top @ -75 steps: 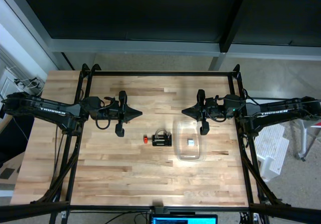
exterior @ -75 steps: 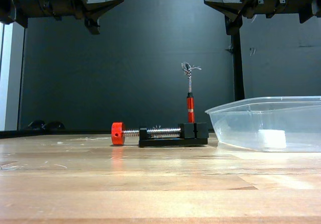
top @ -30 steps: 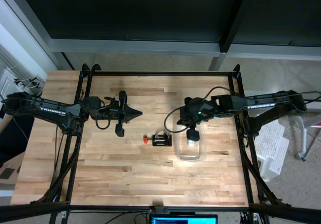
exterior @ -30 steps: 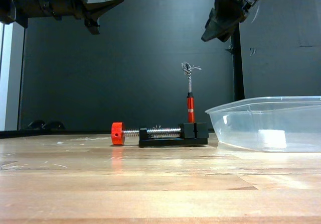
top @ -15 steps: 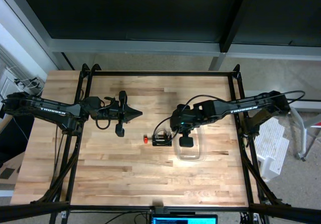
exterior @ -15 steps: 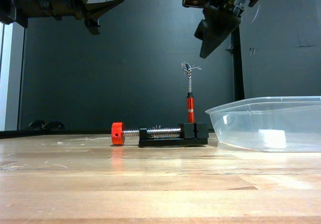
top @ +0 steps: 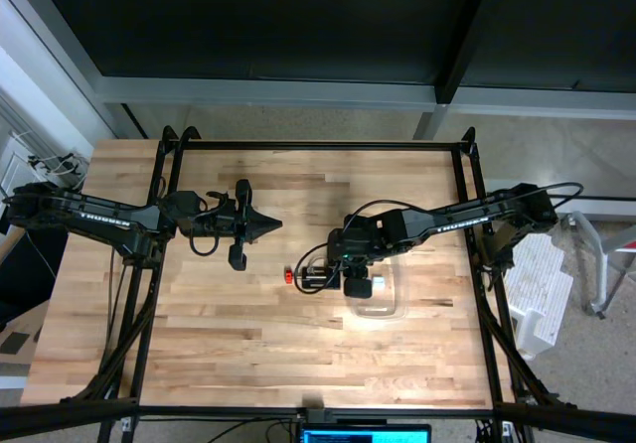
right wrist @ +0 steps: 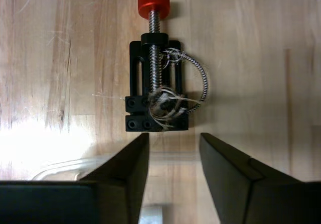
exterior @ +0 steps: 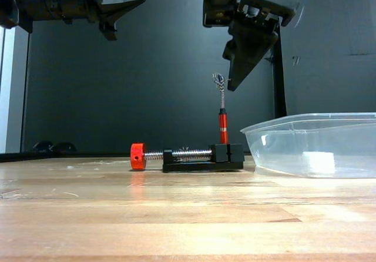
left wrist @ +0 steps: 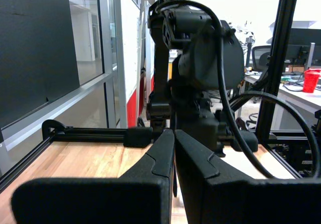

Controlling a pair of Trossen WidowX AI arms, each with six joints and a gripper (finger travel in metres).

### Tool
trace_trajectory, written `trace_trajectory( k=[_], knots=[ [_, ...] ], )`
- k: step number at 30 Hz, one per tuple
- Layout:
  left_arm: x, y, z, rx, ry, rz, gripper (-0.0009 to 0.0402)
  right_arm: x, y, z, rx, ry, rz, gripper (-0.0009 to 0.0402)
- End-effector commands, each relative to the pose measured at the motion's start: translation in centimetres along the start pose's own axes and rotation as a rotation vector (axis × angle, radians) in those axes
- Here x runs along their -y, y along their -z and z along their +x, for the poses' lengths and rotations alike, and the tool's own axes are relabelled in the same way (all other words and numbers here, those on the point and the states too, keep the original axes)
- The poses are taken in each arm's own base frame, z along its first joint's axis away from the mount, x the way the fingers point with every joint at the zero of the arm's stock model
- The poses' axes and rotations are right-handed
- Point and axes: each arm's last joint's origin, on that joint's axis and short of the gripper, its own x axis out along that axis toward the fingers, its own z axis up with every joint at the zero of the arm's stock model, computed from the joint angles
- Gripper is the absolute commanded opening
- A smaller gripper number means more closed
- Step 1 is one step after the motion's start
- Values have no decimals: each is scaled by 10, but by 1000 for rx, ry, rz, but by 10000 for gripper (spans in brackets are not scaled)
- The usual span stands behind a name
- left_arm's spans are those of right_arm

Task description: Remove the RCA connector from the receptacle and place in the container

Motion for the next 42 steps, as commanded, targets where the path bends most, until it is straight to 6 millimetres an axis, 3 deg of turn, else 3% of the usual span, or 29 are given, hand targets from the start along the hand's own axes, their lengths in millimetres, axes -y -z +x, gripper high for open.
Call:
trace_trajectory(
  k=[1, 7, 20, 27, 42],
  knots=[
    [0, 0, 0, 0, 0, 0, 0, -2, -1, 10, -11, 0, 3, 178],
    [0, 0, 0, 0, 0, 0, 0, -5, -4, 24, -8, -3, 4, 189],
    [0, 0, 0, 0, 0, 0, 0, -6, -5, 27, 28, 9, -7, 173],
    [0, 0, 0, 0, 0, 0, 0, -7, -5, 28, 27, 8, -15, 184],
    [0, 0, 0, 0, 0, 0, 0, -12, -4, 55, -23, 14, -23, 192]
  ],
)
